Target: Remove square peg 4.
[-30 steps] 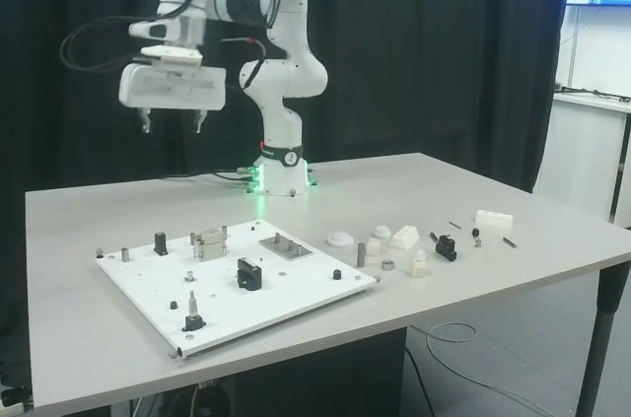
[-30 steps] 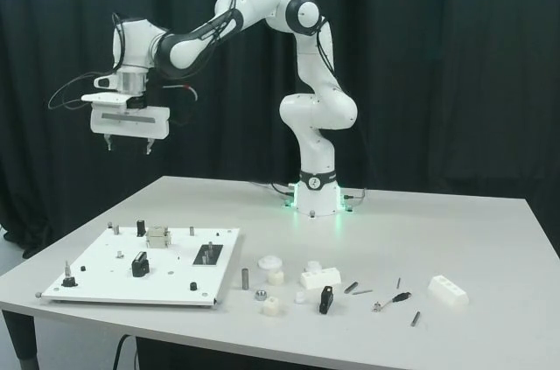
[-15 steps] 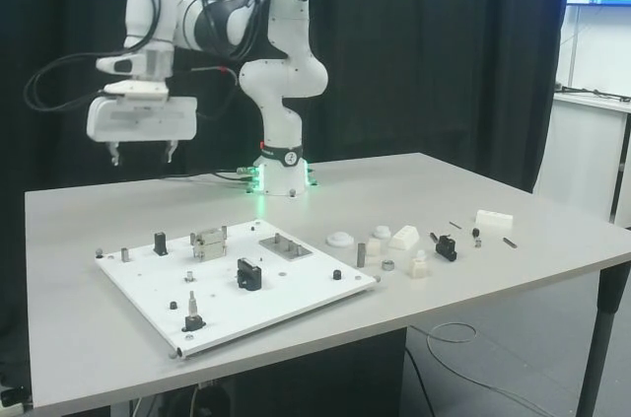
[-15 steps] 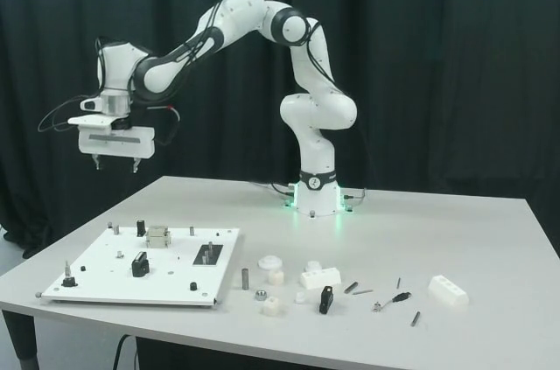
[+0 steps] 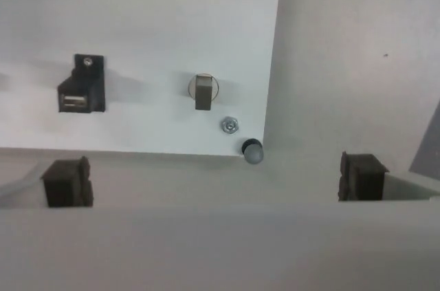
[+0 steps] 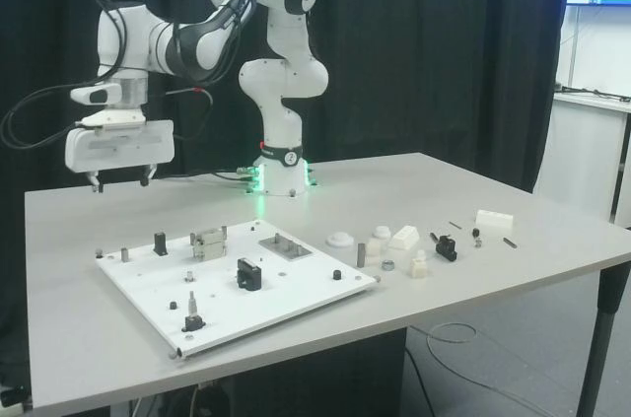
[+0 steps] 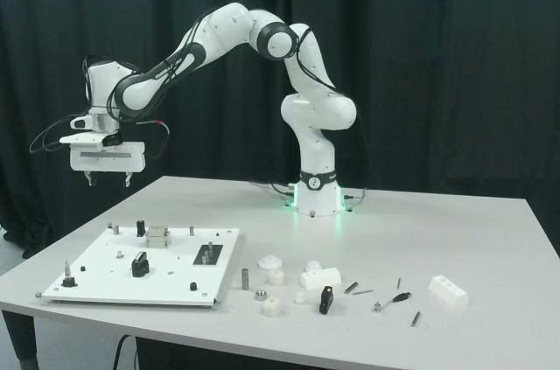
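In the wrist view a small grey square peg (image 5: 203,91) stands in a round hole near a corner of the white board (image 5: 151,16). Beside it sit a black socket block (image 5: 82,84), a nut (image 5: 229,125) and the board's corner foot (image 5: 252,153). My gripper (image 5: 214,179) is open, with both black fingertips (image 5: 67,181) wide apart and nothing between them. From the room, the gripper (image 6: 118,180) (image 7: 107,182) hangs high above the table, over the board's far left corner, where the peg (image 6: 125,254) (image 7: 111,228) stands.
The board (image 6: 286,289) also carries a second black block (image 6: 247,274), a grey metal fixture (image 6: 208,243) and several small posts. Loose white and black parts (image 6: 404,237) lie on the grey table (image 6: 513,190) to the board's right. A white block (image 7: 448,289) lies farther right.
The arm has swung the gripper leftward and lower, from above the board's back edge to above its far left corner. The fingers stay open.
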Controlling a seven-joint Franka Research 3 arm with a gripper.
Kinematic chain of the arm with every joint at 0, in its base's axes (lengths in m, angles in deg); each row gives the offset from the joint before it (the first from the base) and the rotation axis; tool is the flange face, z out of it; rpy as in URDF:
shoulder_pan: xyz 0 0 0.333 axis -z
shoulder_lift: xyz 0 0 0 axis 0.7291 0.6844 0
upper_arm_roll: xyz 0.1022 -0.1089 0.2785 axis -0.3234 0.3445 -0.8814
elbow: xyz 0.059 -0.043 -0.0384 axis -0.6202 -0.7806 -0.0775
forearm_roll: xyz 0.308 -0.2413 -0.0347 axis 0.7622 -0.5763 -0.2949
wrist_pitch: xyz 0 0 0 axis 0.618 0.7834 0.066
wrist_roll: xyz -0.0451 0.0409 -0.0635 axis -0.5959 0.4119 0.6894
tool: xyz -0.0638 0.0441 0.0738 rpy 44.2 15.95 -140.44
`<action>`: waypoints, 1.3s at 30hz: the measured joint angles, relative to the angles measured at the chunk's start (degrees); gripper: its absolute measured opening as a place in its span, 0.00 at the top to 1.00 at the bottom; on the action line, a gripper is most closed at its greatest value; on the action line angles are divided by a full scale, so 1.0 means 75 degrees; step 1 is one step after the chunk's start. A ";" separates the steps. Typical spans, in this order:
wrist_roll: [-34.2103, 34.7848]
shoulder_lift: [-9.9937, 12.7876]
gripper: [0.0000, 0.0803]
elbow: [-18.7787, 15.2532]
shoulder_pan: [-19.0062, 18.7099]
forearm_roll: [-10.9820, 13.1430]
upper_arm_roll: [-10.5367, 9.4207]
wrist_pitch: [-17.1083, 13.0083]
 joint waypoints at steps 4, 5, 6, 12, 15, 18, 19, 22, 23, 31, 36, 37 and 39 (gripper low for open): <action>-0.0121 0.0205 0.00 0.0101 0.0096 0.0190 -0.0001 0.0011; -0.0140 0.0256 0.00 0.0125 0.0118 0.0225 -0.0002 0.0011; -0.0156 0.0303 0.00 0.0146 0.0135 0.0253 -0.0002 0.0012; -0.0283 0.0572 0.00 0.0258 0.0197 0.0392 -0.0005 0.0014; -0.0341 0.0705 0.00 0.0308 0.0209 0.0420 -0.0008 0.0017; -0.0381 0.0832 0.00 0.0347 0.0218 0.0469 -0.0015 0.0019; -0.0394 0.0871 0.00 0.0357 0.0219 0.0491 -0.0017 0.0019; -0.0417 0.0980 0.00 0.0381 0.0226 0.0552 -0.0023 0.0020; -0.0418 0.1015 0.00 0.0391 0.0230 0.0573 -0.0026 0.0020; -0.0467 0.1281 0.00 0.0500 0.0272 0.0683 -0.0039 0.0020; -0.0533 0.1399 0.00 0.0537 0.0316 0.0749 -0.0072 0.0020; -0.0542 0.1420 0.00 0.0544 0.0326 0.0771 -0.0079 0.0019; -0.0551 0.1462 0.00 0.0552 0.0343 0.0816 -0.0090 0.0017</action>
